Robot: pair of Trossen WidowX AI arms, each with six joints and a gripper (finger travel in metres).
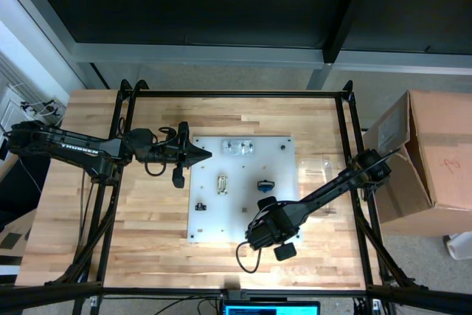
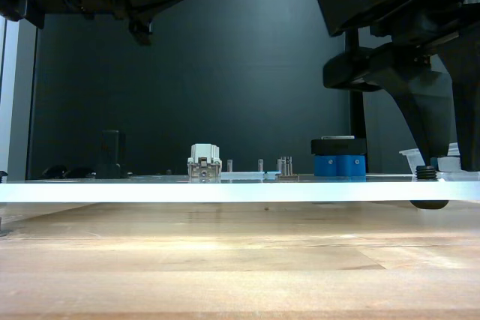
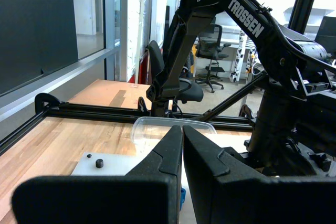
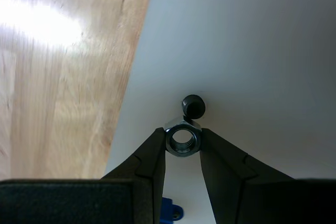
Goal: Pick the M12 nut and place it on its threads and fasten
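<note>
Gripping the small silver hexagonal nut [image 4: 182,142] between its fingers, the right gripper [image 4: 182,136] is hanging low over the white plastic board [image 1: 221,219], lower right of centre in the high view. The nut is sitting just beside the short black ribbed stud [image 4: 193,106], not on it. A blue block with a black cap [image 2: 339,159] is standing left of the stud in the low view. A clear plastic tray [image 1: 313,167] is lying right of the board. The left gripper [image 1: 206,154], fingers closed on nothing, is hovering high at the board's left edge. A pale wooden desk [image 1: 147,219] is carrying everything, with a brown cardboard box [image 1: 428,160] at far right.
</note>
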